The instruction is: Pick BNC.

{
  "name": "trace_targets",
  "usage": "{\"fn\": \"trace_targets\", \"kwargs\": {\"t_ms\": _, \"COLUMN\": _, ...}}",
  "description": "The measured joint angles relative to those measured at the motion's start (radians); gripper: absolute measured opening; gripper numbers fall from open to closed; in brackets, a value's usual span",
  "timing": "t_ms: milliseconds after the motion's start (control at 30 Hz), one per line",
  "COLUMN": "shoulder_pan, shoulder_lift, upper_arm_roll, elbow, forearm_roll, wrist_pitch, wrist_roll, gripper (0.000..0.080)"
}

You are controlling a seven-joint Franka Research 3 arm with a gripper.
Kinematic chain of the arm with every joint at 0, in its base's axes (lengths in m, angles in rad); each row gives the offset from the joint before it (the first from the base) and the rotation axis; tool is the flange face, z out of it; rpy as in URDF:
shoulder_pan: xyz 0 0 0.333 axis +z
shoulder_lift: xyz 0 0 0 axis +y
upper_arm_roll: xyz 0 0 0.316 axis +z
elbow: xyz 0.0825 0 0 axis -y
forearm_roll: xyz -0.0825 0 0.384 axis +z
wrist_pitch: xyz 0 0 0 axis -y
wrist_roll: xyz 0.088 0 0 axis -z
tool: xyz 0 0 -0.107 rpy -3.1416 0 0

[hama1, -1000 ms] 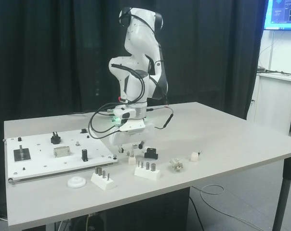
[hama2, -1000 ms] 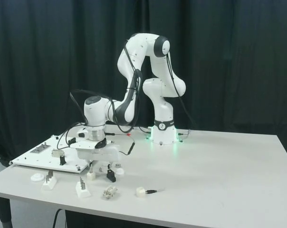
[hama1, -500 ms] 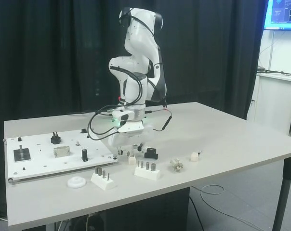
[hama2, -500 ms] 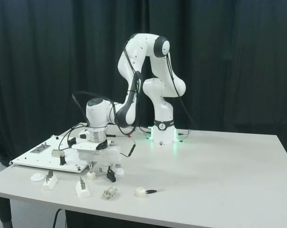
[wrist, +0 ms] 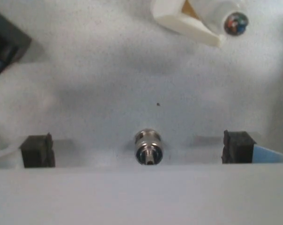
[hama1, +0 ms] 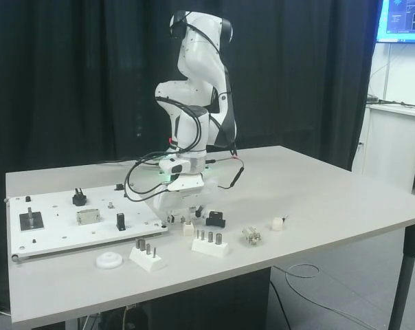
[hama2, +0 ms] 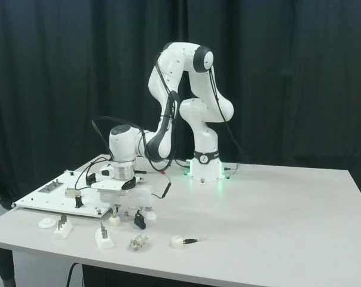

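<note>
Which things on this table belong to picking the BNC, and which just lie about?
In the job:
BNC connector, midway between the fingers
gripper, open

Lying about:
white board with fixtures
white gear
two white pin blocks
black clip
small metal connector
white plug

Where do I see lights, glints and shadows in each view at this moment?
Wrist view: the BNC has a bright glint on its metal collar, and soft shadows lie on the table. First room view: a green light glows on the wrist, and a lit screen shines in the upper corner. Second room view: green light glows at the arm's base.
</note>
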Motion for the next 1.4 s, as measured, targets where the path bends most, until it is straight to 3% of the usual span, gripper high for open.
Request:
{"fn": "trace_targets", "kwargs": {"t_ms": 533, "shoulder_pan": 0.0, "shoulder_lift": 0.008, "upper_arm_roll": -0.001, "elbow": -0.011, "forearm_roll": 0.035, "wrist_pitch": 0.029, "wrist_roll": -0.022, "gripper": 0.08}}
{"fn": "trace_targets", "kwargs": {"t_ms": 567, "shoulder_pan": 0.0, "shoulder_lift": 0.008, "upper_arm_roll": -0.001, "elbow": -0.012, "forearm_roll": 0.035, "wrist_pitch": 0.029, "wrist_roll": -0.024, "gripper": 0.069}}
{"fn": "trace_targets", "kwargs": {"t_ms": 833, "shoulder_pan": 0.0, "shoulder_lift": 0.012, "upper_arm_roll": -0.004, "elbow": -0.015, "forearm_roll": 0.037, "wrist_pitch": 0.037, "wrist_roll": -0.03, "gripper": 0.069}}
{"fn": "trace_targets", "kwargs": {"t_ms": 867, "shoulder_pan": 0.0, "shoulder_lift": 0.012, "upper_arm_roll": -0.004, "elbow": -0.015, "forearm_roll": 0.037, "wrist_pitch": 0.038, "wrist_roll": -0.03, "gripper": 0.0368}}
{"fn": "trace_targets", "kwargs": {"t_ms": 1033, "shoulder_pan": 0.0, "shoulder_lift": 0.016, "upper_arm_roll": -0.004, "elbow": -0.015, "forearm_roll": 0.038, "wrist_pitch": 0.043, "wrist_roll": -0.032, "gripper": 0.0368}}
{"fn": "trace_targets", "kwargs": {"t_ms": 1067, "shoulder_pan": 0.0, "shoulder_lift": 0.016, "upper_arm_roll": -0.004, "elbow": -0.015, "forearm_roll": 0.038, "wrist_pitch": 0.044, "wrist_roll": -0.032, "gripper": 0.0184}}
{"fn": "trace_targets", "kwargs": {"t_ms": 1333, "shoulder_pan": 0.0, "shoulder_lift": 0.014, "upper_arm_roll": -0.005, "elbow": -0.013, "forearm_roll": 0.039, "wrist_pitch": 0.048, "wrist_roll": -0.033, "gripper": 0.0184}}
{"fn": "trace_targets", "kwargs": {"t_ms": 1367, "shoulder_pan": 0.0, "shoulder_lift": 0.013, "upper_arm_roll": -0.005, "elbow": -0.012, "forearm_roll": 0.039, "wrist_pitch": 0.049, "wrist_roll": -0.033, "gripper": 0.0122}}
{"fn": "trace_targets", "kwargs": {"t_ms": 1400, "shoulder_pan": 0.0, "shoulder_lift": 0.012, "upper_arm_roll": -0.005, "elbow": -0.011, "forearm_roll": 0.039, "wrist_pitch": 0.049, "wrist_roll": -0.033, "gripper": 0.0122}}
